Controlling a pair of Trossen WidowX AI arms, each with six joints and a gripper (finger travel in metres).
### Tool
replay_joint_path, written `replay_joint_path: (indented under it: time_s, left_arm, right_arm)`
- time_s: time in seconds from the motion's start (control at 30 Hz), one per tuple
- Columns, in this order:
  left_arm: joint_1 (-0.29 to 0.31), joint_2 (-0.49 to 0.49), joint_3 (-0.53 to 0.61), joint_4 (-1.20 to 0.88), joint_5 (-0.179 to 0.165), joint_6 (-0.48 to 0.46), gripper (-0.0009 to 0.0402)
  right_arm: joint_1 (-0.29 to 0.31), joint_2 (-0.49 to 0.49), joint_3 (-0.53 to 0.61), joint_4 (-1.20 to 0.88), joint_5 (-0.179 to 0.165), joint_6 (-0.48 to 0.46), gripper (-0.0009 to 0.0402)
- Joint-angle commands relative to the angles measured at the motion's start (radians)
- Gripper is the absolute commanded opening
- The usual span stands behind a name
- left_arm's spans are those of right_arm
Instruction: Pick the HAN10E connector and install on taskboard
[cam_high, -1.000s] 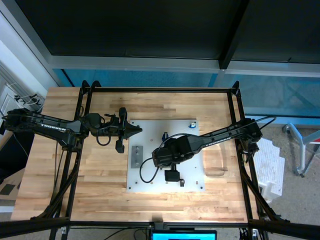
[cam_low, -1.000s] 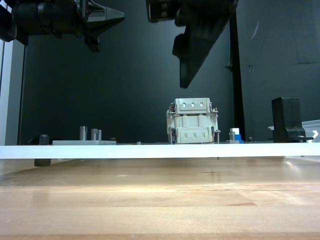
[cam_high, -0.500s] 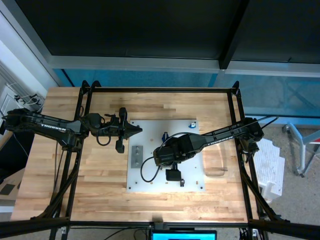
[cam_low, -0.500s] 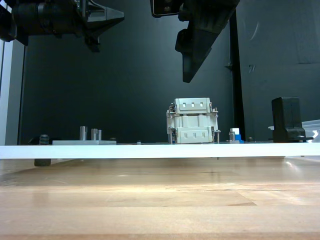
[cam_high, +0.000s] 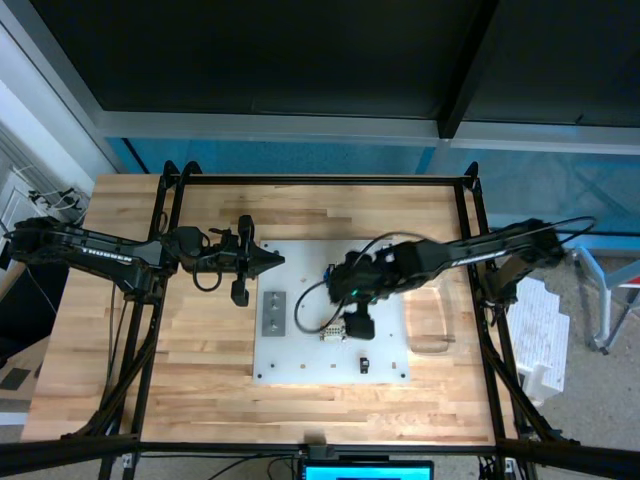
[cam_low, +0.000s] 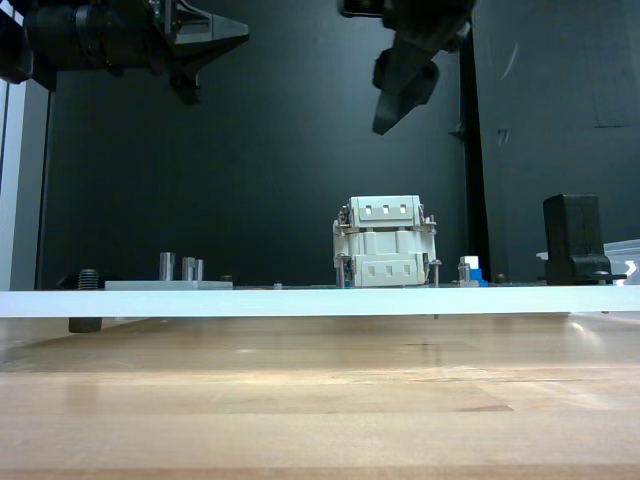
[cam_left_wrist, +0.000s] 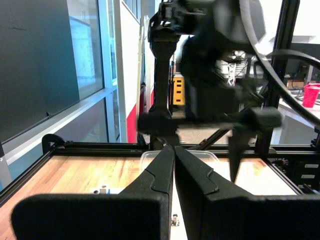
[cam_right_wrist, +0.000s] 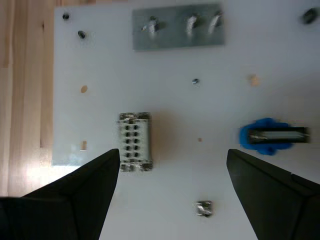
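Connector sits on taskboard on wood table, right gripper above spread wide, empty, left gripper at board's ten o'clock, pinched together, empty.

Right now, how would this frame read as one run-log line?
HAN10E connector: on taskboard, ungripped | right tool: open, empty, raised above taskboard | left tool: shut, raised near taskboard's far-left corner

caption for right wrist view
Open right gripper above HAN10E connector on the taskboard; left gripper shut, by its left edge.
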Motion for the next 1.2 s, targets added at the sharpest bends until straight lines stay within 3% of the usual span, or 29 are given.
replay_joint_path:
  time_s: [0.03,0.27,0.4,0.8,1.2]
  left_arm:
    - [0.000,0.000,0.000,0.000,0.000,0.000,0.0001]
    - [0.000,0.000,0.000,0.000,0.000,0.000,0.0001]
    - [0.000,0.000,0.000,0.000,0.000,0.000,0.0001]
    - [0.000,0.000,0.000,0.000,0.000,0.000,0.0001]
    - [0.000,0.000,0.000,0.000,0.000,0.000,0.0001]
  right_arm:
    - [-0.044,-0.085,-0.084,0.048,0.000,-0.034,0.0280]
    - [-0.144,-0.251,-0.244,0.173,-0.004,-0.114,0.0239]
    - [-0.171,-0.334,-0.309,0.238,-0.009,-0.139,0.0196]
    - [-0.178,-0.557,-0.593,0.742,-0.009,-0.116,-0.0002]
    - [-0.178,-0.638,-0.839,1.273,-0.004,-0.118,0.0000]
